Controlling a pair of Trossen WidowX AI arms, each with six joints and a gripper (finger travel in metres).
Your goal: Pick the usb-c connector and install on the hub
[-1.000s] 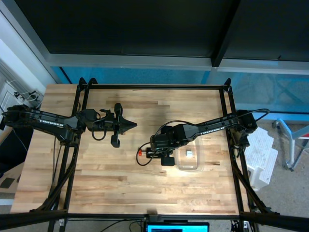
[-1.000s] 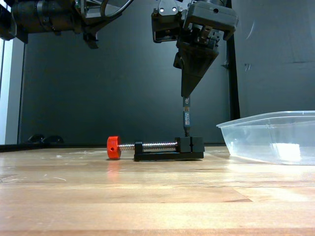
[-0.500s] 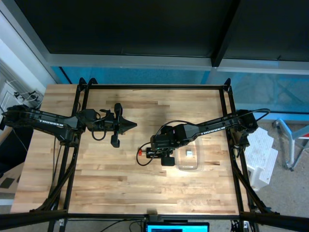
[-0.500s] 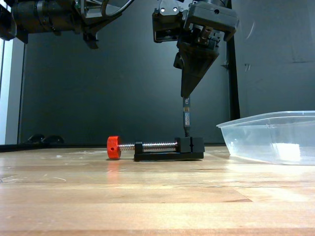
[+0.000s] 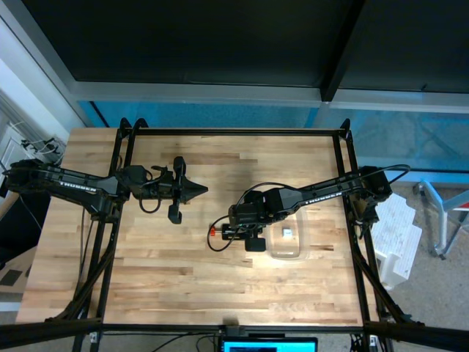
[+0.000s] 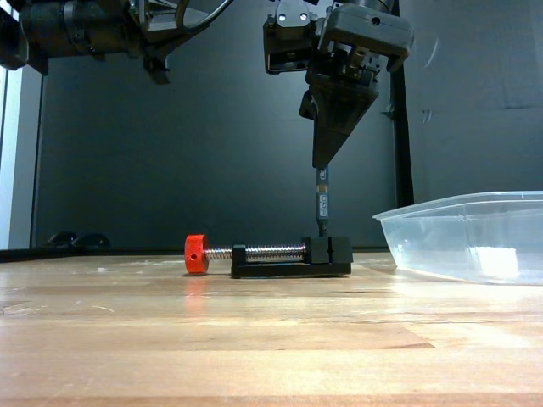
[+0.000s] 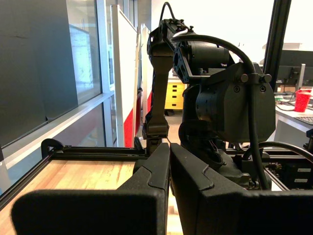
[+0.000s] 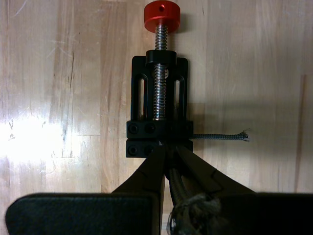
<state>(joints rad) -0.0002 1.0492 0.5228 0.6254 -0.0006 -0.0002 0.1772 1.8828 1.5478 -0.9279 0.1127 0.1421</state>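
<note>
Inspector: Right gripper (image 6: 321, 163) is clamped on the usb-c connector (image 6: 321, 203), which stands upright with its tip at the black clamp (image 6: 335, 253). Seating depth cannot be told.

Assessor: Left gripper (image 5: 196, 190) is raised well aside, fingers together. Recommend a straight downward press, no tilt.

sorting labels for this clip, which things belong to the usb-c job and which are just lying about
Job: usb-c connector, upright in the shut right gripper, its tip at the red-knobbed vise.
Lying about: clear plastic tub right of the vise; left gripper, shut, raised high on the left side.
</note>
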